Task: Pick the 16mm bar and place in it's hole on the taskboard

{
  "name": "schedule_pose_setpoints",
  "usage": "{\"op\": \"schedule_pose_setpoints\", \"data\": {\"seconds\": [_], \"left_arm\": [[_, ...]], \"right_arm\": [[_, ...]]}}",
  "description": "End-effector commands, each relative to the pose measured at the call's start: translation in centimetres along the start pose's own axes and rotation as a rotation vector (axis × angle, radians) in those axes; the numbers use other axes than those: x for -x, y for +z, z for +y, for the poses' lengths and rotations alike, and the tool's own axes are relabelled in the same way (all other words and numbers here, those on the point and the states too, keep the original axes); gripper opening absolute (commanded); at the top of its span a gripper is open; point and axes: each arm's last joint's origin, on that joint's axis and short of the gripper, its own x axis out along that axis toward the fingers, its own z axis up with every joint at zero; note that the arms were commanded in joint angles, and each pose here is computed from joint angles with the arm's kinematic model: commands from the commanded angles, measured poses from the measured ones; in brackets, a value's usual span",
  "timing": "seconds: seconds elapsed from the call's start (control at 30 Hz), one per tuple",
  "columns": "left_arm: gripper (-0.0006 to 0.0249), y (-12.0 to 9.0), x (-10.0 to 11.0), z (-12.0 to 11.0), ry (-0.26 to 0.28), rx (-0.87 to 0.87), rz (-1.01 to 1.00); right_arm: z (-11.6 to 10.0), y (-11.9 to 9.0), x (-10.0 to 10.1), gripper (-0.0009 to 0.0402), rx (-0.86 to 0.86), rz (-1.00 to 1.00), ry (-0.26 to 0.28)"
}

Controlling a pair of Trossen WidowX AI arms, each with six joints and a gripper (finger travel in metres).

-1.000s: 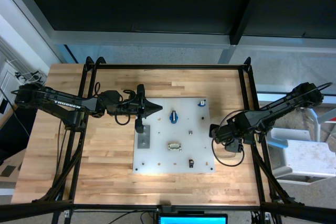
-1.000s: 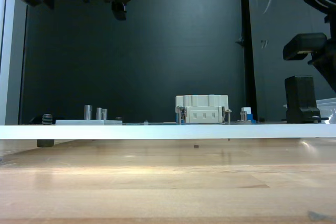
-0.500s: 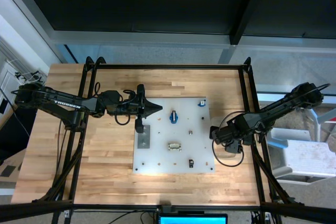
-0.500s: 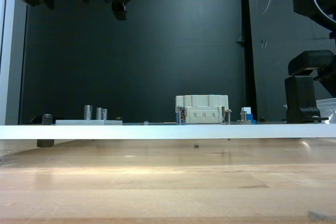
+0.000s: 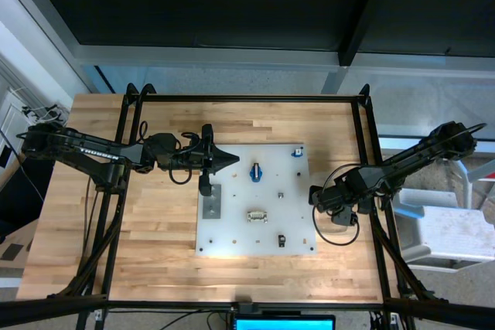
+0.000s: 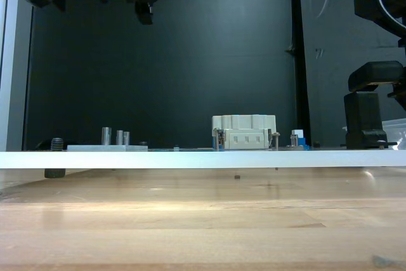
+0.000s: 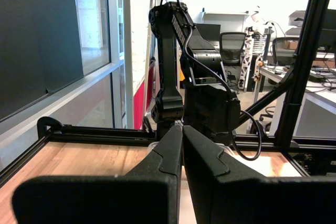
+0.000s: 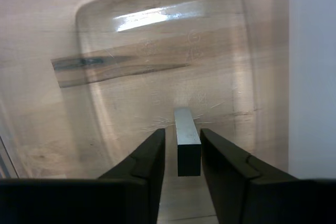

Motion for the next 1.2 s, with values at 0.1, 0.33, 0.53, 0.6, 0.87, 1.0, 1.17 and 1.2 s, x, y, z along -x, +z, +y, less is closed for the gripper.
{"op": "schedule_pose_setpoints", "data": {"seconds": [0.1, 0.33, 0.53, 0.6, 0.87, 1.0, 1.17, 1.2], "left_arm": [[0.0, 0.0, 0.0, 0.0, 0.0, 0.0, 0.0], [0.0, 0.0, 0.0, 0.0, 0.0, 0.0, 0.0], [0.0, 0.0, 0.0, 0.0, 0.0, 0.0, 0.0], [0.0, 0.0, 0.0, 0.0, 0.0, 0.0, 0.0], [0.0, 0.0, 0.0, 0.0, 0.0, 0.0, 0.0], [0.0, 0.0, 0.0, 0.0, 0.0, 0.0, 0.0], [0.0, 0.0, 0.0, 0.0, 0.0, 0.0, 0.0], [0.0, 0.0, 0.0, 0.0, 0.0, 0.0, 0.0]], "right_arm": [[0.0, 0.0, 0.0, 0.003, -0.001, 0.001, 0.0], [0.0, 0.0, 0.0, 0.0007, -0.009, 0.002, 0.001], [0.1, -0.1, 1.2, -0.0001, -0.021, 0.006, -0.011], [0.0, 0.0, 2.1, 0.0001, -0.059, 0.008, -0.011], [-1.1, 0.6, 6.4, 0.0002, -0.389, -0.024, -0.045], [-1.6, 0.9, 8.1, 0.0, -0.562, -0.051, -0.067], [-2.3, 1.3, 9.8, 0.0, -0.747, -0.046, -0.062], [-2.5, 1.4, 10.1, 0.0, -0.788, -0.043, -0.058]]}}
